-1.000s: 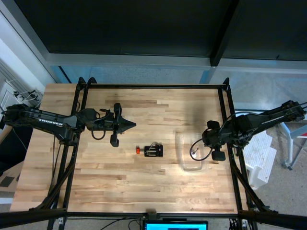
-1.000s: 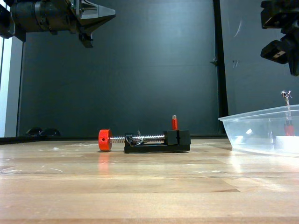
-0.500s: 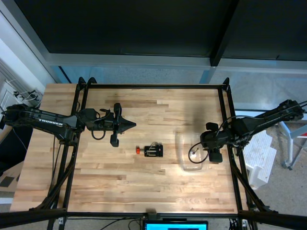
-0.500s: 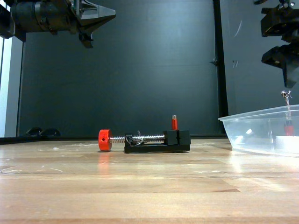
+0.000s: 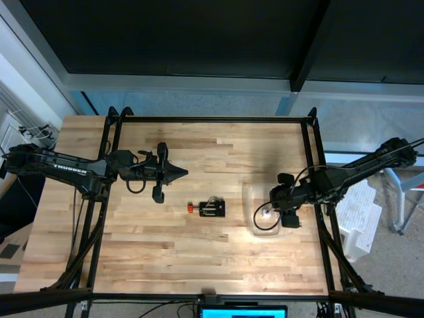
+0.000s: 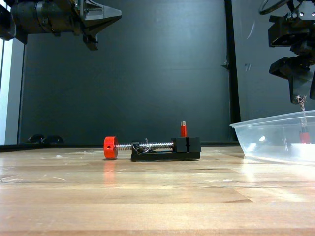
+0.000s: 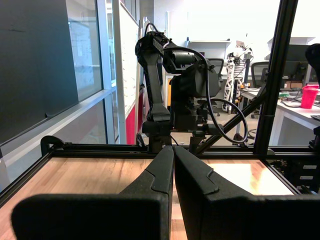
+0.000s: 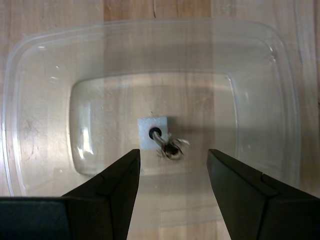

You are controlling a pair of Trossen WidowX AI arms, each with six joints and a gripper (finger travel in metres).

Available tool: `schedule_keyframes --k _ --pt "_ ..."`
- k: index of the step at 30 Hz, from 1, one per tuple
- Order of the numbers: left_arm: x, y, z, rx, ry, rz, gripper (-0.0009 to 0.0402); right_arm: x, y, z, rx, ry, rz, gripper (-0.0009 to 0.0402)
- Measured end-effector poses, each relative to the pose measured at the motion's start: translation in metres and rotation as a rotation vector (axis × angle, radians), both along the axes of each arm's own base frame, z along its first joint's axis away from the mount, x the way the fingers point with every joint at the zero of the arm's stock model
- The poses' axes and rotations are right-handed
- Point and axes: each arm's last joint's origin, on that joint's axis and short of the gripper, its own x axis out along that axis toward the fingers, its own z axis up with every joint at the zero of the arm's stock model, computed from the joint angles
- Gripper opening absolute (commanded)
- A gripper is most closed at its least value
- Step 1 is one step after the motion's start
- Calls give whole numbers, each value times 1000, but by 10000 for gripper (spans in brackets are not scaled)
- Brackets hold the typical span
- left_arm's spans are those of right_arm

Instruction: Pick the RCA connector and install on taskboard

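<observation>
— Planks of pale wood make up the table (image 5: 199, 258), right? What sits at its near edge?

— A lit blue screen (image 5: 242, 311), nearer than the taskboard (image 5: 212, 209) and slightly to its right. A black frame (image 5: 212, 120) runs round the table.

— And the taskboard itself?

— A small black block lying flat about mid-table. It has a red knob (image 6: 110, 147) on its left end, a silvery spring (image 6: 157, 145) between knob and block, and a short red peg (image 6: 183, 129) upright on top.

— Where is the RCA connector (image 8: 170, 149)?

— Not on the taskboard. It lies well to the taskboard's right, inside a clear tray (image 8: 150, 25), touching a small white cube (image 8: 151, 131) on the tray floor. A thin wire (image 6: 303, 114) rises from it.

— The right arm (image 5: 351, 169)?

— It reaches in from the right of the taskboard, with the wrist bent downward. The right end effector (image 8: 173, 156) hangs over the tray with its fingers apart. The connector shows below and between them, and the tips sit above the tray's rim.

— The left arm (image 5: 59, 165)?

— It stretches out level. The left end effector (image 6: 115, 17) is left of the taskboard and beyond it, high over the table, pointing inward. Its fingers are pressed together on nothing.

— And farther back?

— Beyond the taskboard a dark panel (image 6: 162, 73) stands behind the table. The left wrist view shows tall windows (image 7: 85, 55) and a bright office past the right arm's base.
</observation>
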Motion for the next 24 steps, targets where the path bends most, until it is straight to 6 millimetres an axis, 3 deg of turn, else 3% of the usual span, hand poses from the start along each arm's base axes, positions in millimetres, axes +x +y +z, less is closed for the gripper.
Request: schedule_keyframes --k 24 --pt "0 0 0 0 0 0 0 9 6 -35 24 -43 14 185"
